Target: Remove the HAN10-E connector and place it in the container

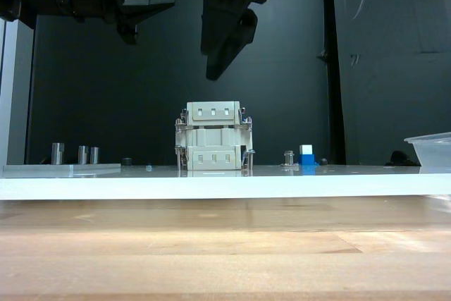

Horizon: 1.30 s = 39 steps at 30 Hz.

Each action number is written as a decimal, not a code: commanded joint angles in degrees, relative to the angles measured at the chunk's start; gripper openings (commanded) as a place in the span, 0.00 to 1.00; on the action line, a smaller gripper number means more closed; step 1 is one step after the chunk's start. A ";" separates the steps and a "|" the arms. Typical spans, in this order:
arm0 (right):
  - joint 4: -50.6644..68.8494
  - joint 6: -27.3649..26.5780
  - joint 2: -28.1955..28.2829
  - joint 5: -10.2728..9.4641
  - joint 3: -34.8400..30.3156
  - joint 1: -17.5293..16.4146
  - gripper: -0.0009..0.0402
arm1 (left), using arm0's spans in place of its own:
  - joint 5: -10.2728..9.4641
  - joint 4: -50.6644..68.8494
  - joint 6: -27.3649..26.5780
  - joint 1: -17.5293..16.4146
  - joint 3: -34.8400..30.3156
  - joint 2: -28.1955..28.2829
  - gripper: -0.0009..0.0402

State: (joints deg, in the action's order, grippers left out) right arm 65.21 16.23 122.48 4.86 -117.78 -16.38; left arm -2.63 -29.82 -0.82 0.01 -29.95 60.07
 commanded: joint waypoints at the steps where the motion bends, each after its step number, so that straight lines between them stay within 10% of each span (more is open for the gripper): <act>1: -0.13 0.00 0.74 -0.04 -0.02 -0.07 0.75 | 0.02 -0.02 0.02 -0.02 0.00 0.04 0.02; 39: -2.12 0.00 6.78 -1.49 0.66 -0.26 0.65 | 0.00 -0.02 0.02 0.00 0.00 0.04 0.02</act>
State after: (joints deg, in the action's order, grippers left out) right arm 63.13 16.23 129.27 3.38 -117.12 -16.67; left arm -2.63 -29.85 -0.80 0.01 -29.93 60.10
